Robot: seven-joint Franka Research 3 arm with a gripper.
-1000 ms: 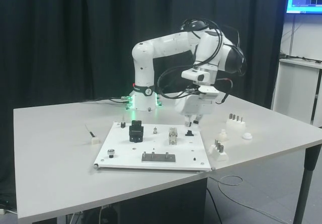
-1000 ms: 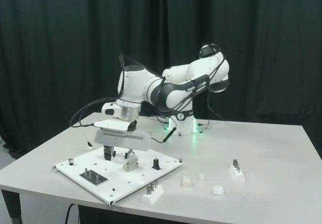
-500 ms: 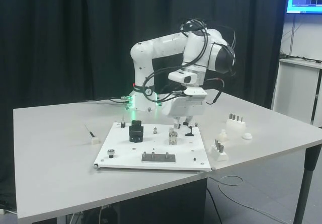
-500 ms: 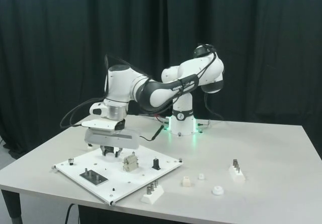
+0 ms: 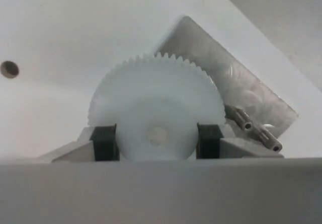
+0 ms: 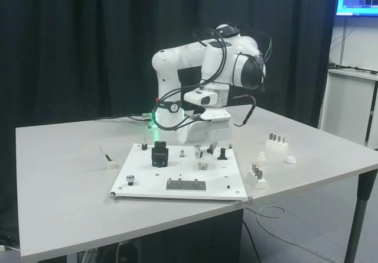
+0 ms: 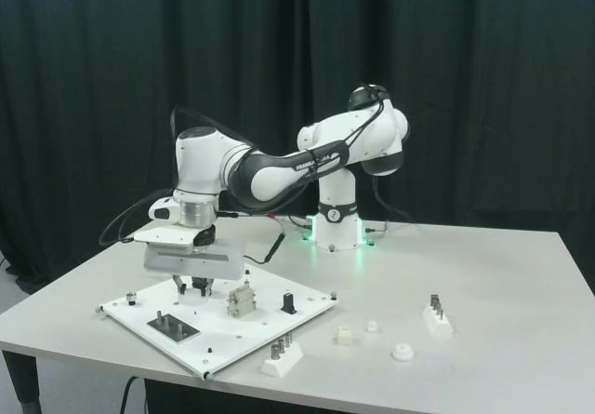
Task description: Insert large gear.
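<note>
Wrist view: your gripper (image 5: 157, 142) is clamping the large gear (image 5: 156, 105) between its two black pads (image 5: 105, 142), hanging over the white board (image 5: 75, 43) beside a grey metal plate (image 5: 226, 83) with pegs (image 5: 251, 129). First room view: you are holding the gripper (image 6: 204, 151) low over the board (image 6: 180, 174). Second room view: it is hovering near the plate (image 7: 173, 327) on the grey table (image 7: 483, 284).

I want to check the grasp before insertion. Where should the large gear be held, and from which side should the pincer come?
Hold the large gear by its raised round hub, from above, one finger on each side. The wrist view shows exactly this: the black pads clamp the hub, leaving the toothed rim free and the flat face level over the white board.
</note>
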